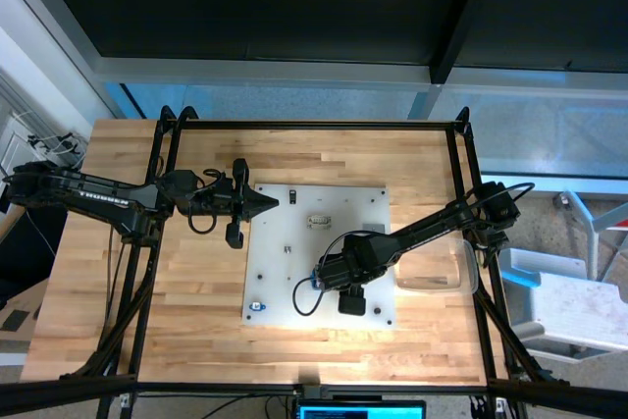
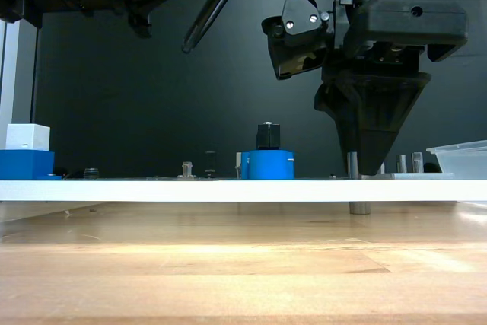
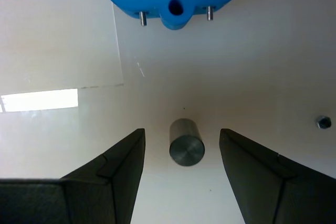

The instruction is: Pick the 16mm cylinder and place it in the taskboard

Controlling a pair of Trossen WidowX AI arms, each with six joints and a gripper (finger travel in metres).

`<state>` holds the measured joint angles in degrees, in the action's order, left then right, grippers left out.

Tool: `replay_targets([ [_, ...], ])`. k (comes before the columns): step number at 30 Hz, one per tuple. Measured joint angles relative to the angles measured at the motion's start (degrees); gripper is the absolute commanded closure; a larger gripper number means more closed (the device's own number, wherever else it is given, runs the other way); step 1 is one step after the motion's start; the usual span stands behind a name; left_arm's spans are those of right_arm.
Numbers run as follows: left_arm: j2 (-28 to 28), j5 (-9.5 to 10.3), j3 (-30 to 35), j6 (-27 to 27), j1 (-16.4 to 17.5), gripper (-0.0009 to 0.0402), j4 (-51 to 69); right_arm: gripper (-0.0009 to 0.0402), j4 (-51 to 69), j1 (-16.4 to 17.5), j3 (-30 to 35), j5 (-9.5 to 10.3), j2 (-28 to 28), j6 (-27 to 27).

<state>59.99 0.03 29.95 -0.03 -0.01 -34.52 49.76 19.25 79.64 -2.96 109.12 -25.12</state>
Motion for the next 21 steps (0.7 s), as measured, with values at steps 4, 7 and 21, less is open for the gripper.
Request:
replay_targets([
  [4,0.0,-0.02,0.0,0.0,0.0,0.0393,0.0,0.0193,0.5,0.0,0.0,0.00,-1.3,0.0],
  [7,0.0,0.00,0.0,0.0,0.0,0.0393,0.0,0.0194,1.2,0.0,0.1,-0.02,-2.6,0.0],
  [21,0.0,-0.02,0.0,0.0,0.0,0.0393,0.0,0.0194,4.4,0.0,0.1,-0.02,-10.0,0.0],
])
